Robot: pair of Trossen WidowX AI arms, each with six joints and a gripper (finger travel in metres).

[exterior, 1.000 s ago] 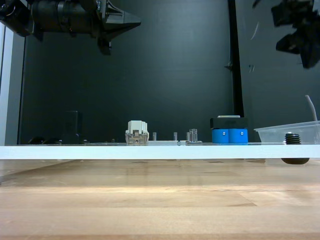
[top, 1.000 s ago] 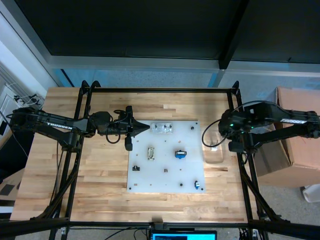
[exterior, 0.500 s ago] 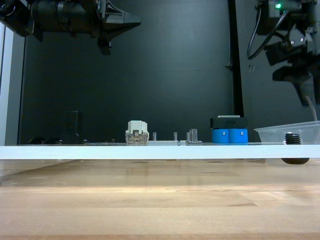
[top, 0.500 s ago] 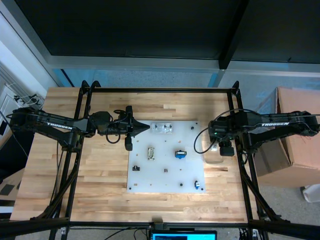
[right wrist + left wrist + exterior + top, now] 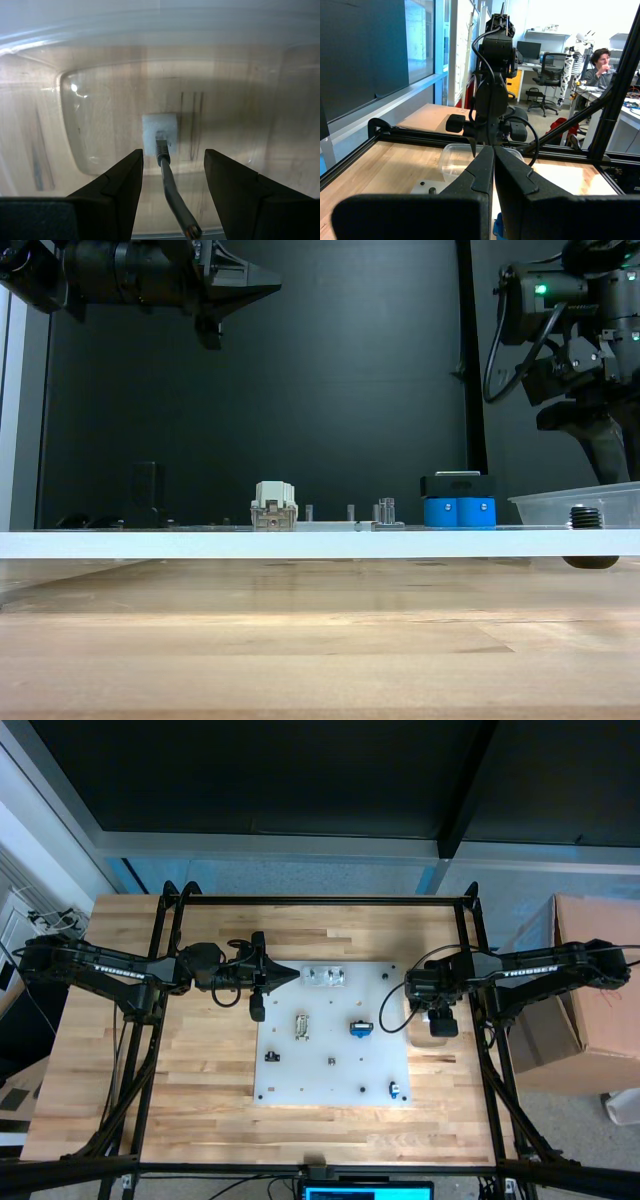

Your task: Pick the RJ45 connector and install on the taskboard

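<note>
High view: my right hand (image 5: 438,1025) hangs over the clear tub (image 5: 420,1038) at 3 o'clock of the white taskboard (image 5: 330,1085). My left hand (image 5: 292,975) hovers at its 10 o'clock.

Low view: right hand sits just above the tub rim.

Left wrist: that hand's closed up tight, empty.

Right wrist: hand spread wide, straddling the RJ45 connector (image 5: 160,134). It's lying free on the glossy tub floor, round cable (image 5: 170,190) trailing. I'd drop straight down and pinch the boxy white body.

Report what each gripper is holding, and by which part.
Nothing is held. The right gripper hangs open over the RJ45 connector, which lies free in the clear bin; the left gripper is shut and empty over a corner of the board.
</note>
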